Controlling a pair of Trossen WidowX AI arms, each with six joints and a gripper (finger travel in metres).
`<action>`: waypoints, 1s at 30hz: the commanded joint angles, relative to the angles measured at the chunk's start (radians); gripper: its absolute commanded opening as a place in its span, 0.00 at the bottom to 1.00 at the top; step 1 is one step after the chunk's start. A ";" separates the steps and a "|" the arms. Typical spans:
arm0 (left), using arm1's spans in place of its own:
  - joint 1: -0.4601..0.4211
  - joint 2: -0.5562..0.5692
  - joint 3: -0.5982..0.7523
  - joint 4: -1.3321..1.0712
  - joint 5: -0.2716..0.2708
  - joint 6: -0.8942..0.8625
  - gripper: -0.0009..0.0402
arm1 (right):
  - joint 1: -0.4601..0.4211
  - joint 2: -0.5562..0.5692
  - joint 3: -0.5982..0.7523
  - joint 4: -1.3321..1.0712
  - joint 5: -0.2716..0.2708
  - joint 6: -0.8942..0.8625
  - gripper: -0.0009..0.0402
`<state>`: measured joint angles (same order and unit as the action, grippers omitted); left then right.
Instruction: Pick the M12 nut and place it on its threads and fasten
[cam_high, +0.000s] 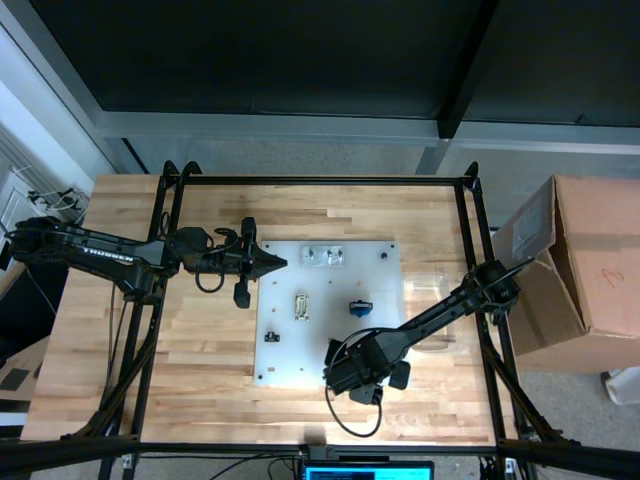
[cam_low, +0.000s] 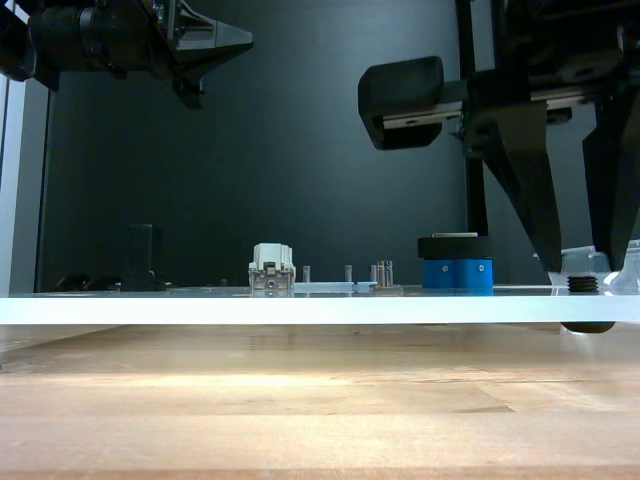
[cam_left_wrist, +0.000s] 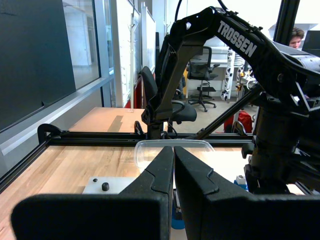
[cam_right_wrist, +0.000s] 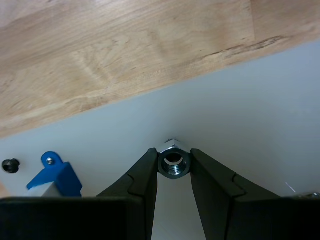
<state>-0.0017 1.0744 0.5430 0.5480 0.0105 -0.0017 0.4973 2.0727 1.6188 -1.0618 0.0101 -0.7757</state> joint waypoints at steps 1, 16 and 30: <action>0.000 0.000 0.000 0.000 0.000 0.000 0.02 | 0.000 0.000 -0.019 0.020 0.000 0.001 0.07; 0.000 0.000 0.000 0.000 0.000 0.000 0.02 | -0.004 0.000 -0.027 0.028 0.000 0.008 0.07; 0.000 0.000 0.000 0.000 0.000 0.000 0.02 | -0.013 0.000 -0.027 0.033 -0.002 0.056 0.07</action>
